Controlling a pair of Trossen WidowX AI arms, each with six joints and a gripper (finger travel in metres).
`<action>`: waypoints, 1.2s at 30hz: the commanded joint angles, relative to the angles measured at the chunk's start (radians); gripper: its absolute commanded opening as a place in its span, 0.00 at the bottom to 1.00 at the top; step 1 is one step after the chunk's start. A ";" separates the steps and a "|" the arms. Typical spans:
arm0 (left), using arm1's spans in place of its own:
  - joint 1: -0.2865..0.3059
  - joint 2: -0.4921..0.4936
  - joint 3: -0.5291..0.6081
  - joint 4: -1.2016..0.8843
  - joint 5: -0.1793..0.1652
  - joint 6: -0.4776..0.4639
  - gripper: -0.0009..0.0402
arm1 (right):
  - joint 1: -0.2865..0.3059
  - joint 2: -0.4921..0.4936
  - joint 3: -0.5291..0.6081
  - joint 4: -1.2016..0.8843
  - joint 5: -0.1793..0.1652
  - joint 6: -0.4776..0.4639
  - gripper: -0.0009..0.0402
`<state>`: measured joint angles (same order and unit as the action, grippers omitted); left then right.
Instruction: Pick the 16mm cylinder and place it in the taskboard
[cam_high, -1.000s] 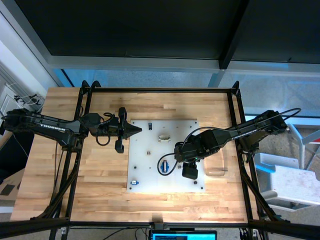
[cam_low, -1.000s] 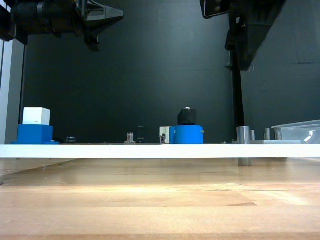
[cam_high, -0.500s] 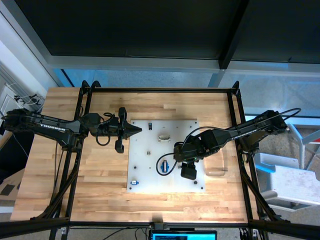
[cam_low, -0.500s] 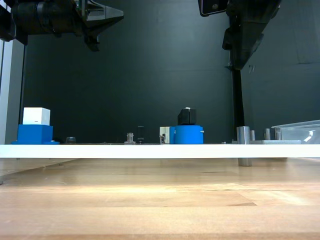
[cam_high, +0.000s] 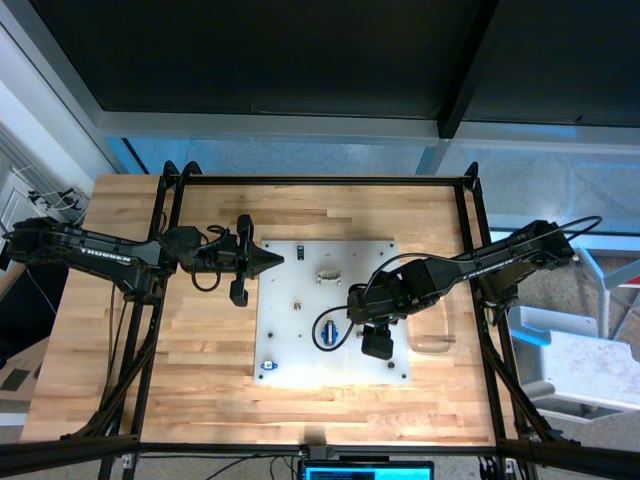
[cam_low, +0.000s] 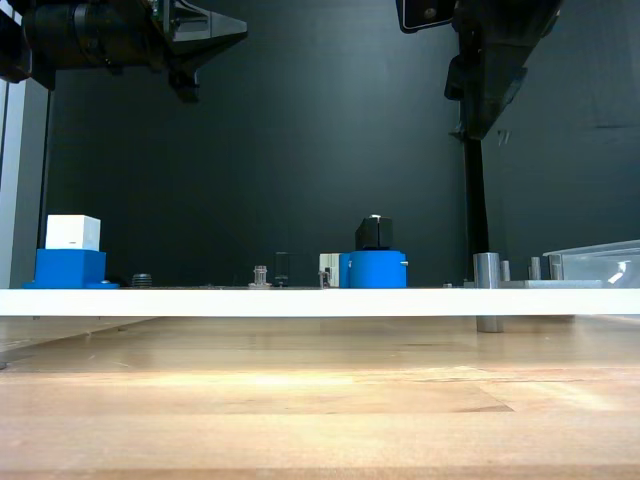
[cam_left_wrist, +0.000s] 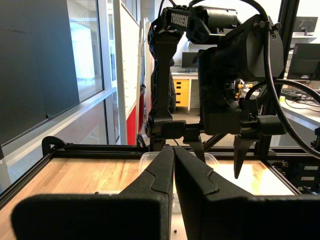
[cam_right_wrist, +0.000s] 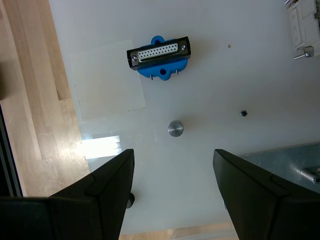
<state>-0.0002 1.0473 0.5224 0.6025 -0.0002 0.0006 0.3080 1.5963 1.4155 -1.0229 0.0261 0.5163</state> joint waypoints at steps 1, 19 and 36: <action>0.000 0.000 0.000 0.000 0.000 0.000 0.02 | 0.000 0.000 0.000 0.005 0.000 0.000 0.56; 0.000 0.000 0.000 0.000 0.000 0.000 0.02 | 0.000 0.000 0.000 0.017 0.000 0.000 0.56; 0.000 0.000 0.000 0.000 0.000 0.000 0.02 | 0.000 0.000 0.000 0.020 0.000 0.000 0.56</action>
